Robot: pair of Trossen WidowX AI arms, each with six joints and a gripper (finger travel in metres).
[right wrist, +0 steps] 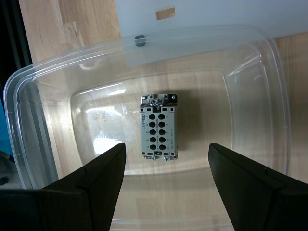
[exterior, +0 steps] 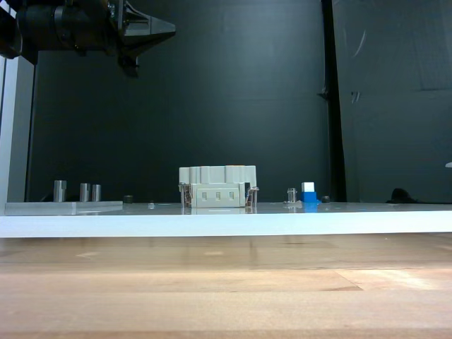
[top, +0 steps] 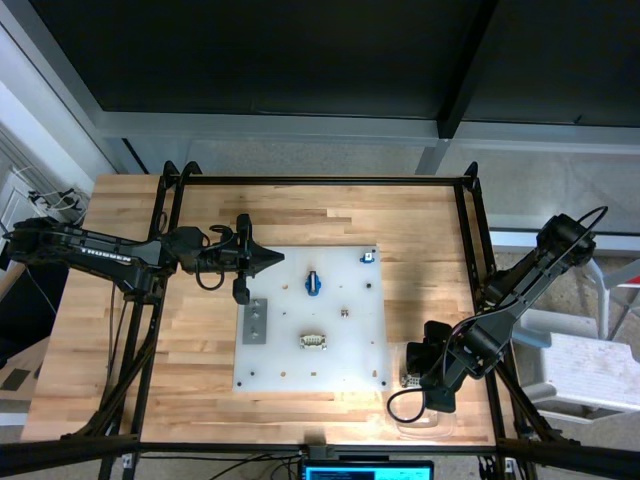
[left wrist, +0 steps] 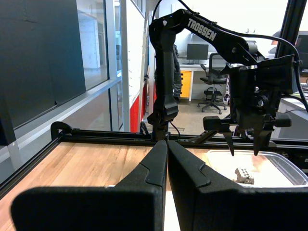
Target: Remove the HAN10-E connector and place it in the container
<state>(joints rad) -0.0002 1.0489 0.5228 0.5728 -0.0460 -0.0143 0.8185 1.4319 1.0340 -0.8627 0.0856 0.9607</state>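
Released right pincer (left wrist: 244,147) above HAN10-E connector (right wrist: 159,127) lying in container (right wrist: 216,106); clenched left pincer (top: 272,258) raised near white board (top: 290,365).

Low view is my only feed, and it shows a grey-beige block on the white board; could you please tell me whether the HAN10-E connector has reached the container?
Observer: Yes, the small grey-beige rectangular HAN10-E connector lies flat, pin holes up, inside the clear plastic container.
Operator: Thank you; where is the right end effector?
Observer: The right end effector hangs open above the container, straddling the connector without touching it.
Operator: And the left one?
Observer: The left end effector is shut, hovering over the white board's far left corner.
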